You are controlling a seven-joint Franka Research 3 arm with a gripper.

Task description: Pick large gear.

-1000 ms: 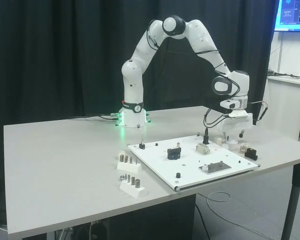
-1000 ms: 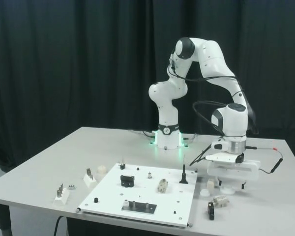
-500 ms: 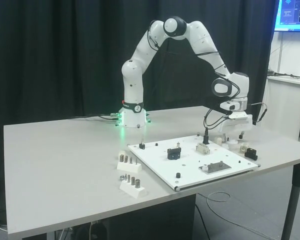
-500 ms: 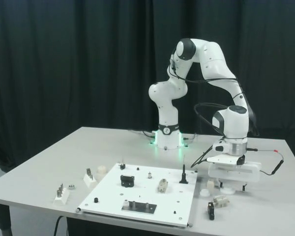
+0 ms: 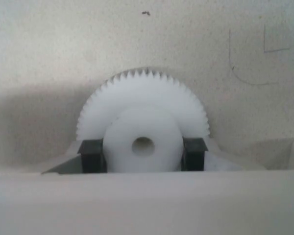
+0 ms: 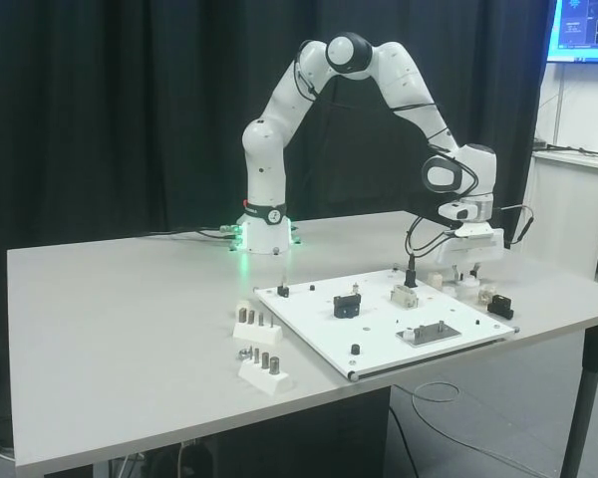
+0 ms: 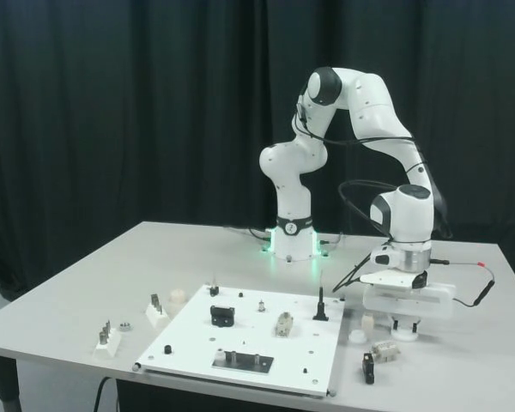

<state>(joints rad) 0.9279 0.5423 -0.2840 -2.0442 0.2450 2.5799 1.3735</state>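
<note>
Gripping the large gear [image 5: 143, 117] by its raised central hub, the gripper [image 5: 143, 154] has its two black fingers [image 5: 92, 155] pressed against opposite sides of that hub, so the jaws are closed on the part. The gear itself is white, with fine teeth round its rim and a small bore through the middle. In the first room view it sits under the gripper [image 6: 465, 271] at the far right of the grey table [image 6: 110, 299], just beyond the right edge of the white assembly board [image 6: 379, 324]. Whether it rests on the table or has cleared it cannot be told. The grasp looks made, so the step in hand is the lift; the next move calls for a straight, steady rise, clear of the small parts [image 7: 379, 350] lying close by.
</note>
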